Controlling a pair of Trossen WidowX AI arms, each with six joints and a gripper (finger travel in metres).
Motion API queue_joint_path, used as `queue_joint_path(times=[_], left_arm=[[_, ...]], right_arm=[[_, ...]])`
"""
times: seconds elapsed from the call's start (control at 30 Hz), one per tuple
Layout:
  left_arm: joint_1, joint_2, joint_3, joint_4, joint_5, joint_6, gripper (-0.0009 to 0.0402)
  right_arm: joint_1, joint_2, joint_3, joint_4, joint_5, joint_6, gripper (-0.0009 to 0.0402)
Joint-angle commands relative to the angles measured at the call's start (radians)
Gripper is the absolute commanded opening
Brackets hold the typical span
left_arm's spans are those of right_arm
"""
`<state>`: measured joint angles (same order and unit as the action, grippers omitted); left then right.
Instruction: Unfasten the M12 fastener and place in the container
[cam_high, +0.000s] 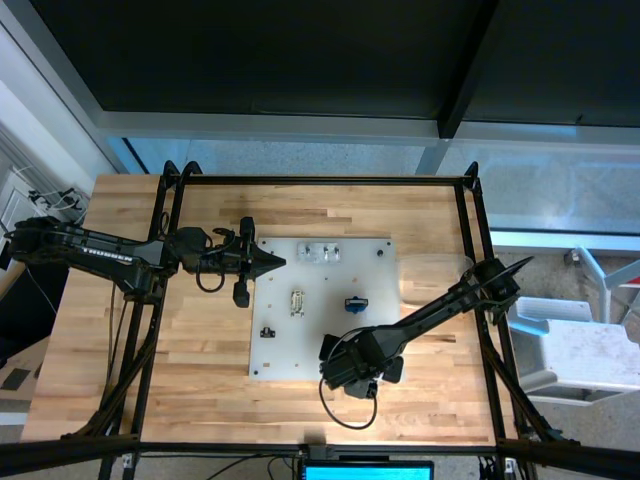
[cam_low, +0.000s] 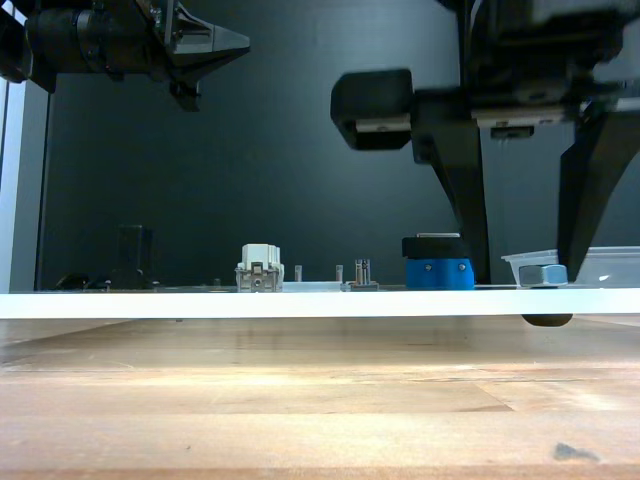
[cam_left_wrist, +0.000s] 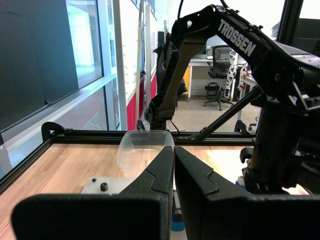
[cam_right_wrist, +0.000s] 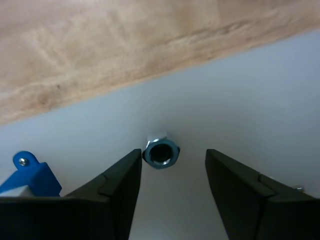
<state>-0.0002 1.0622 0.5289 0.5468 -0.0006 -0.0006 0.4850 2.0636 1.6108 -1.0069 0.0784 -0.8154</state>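
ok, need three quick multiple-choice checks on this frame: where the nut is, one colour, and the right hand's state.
1. Where is the M12 nut?
A) inside the container
B) on the white board, between the right hand fingers
C) in the left hand

2. What colour is the connector mid-board?
A) red
B) blue
C) green

3. What state is the right hand in?
A) open
B) shut on the nut
C) shut, empty

Answers:
1 B: the right wrist view shows the nut on the board between the fingers, and the high view shows nothing in the container. I cannot tell whether the nut sits on its stud.
2 B: it is blue in the low and high views.
3 A: the fingers stand apart, one on each side of the nut.

The left hand hangs shut above the board's far left corner.
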Motion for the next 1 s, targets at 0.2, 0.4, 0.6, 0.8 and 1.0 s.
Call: queue_joint_path(times=[0.2, 0.4, 0.6, 0.8, 1.0], left_arm=[[0.000, 0.000, 0.000, 0.000, 0.000, 0.000, 0.0000], [0.000, 0.000, 0.000, 0.000, 0.000, 0.000, 0.0000], [0.000, 0.000, 0.000, 0.000, 0.000, 0.000, 0.0000], [0.000, 0.000, 0.000, 0.000, 0.000, 0.000, 0.0000], [0.000, 0.000, 0.000, 0.000, 0.000, 0.000, 0.0000]], right_arm=[[0.009, -0.042, 0.000, -0.028, -0.020, 0.150, 0.0212], [0.027, -0.066, 0.000, -0.054, -0.029, 0.269, 0.0196], [0.032, -0.072, 0.000, -0.051, -0.053, 0.658, 0.0140], [0.032, -0.084, -0.009, -0.043, -0.054, 1.010, 0.0050], [0.032, -0.123, -0.039, -0.019, -0.055, 1.184, 0.0008]])
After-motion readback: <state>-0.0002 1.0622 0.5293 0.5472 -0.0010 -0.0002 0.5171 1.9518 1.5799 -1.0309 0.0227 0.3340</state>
